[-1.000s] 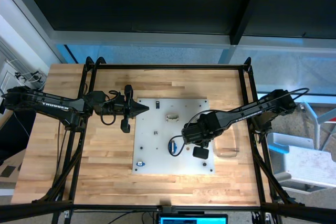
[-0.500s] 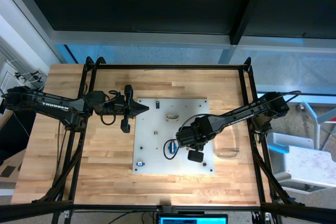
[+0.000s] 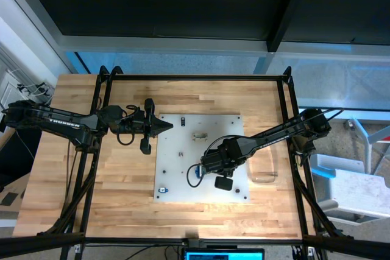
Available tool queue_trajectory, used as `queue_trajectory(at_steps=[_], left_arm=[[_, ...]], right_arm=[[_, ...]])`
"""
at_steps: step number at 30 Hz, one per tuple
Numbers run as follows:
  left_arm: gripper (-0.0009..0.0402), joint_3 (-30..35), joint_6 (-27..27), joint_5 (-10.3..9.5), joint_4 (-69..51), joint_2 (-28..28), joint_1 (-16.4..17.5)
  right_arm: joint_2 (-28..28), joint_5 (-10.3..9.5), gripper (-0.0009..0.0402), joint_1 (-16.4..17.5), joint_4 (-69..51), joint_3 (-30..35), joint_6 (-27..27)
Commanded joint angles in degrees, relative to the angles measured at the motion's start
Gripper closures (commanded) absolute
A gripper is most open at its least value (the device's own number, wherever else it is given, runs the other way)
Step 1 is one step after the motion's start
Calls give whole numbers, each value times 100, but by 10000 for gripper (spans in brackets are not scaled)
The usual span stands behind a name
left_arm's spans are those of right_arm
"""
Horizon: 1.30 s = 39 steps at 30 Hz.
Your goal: Pick the 16mm cylinder and place it in the taskboard
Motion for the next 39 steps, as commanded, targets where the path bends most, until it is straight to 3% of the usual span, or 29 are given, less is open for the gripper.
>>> queue_trajectory(at_steps=[1, 39], left_arm=[[393, 0, 2, 0, 2, 0, 2], [393, 0, 0, 2, 2, 0, 0]], right_arm=[[57, 2, 375, 0, 96, 9, 4], [282, 9, 375, 4, 315, 83, 68]])
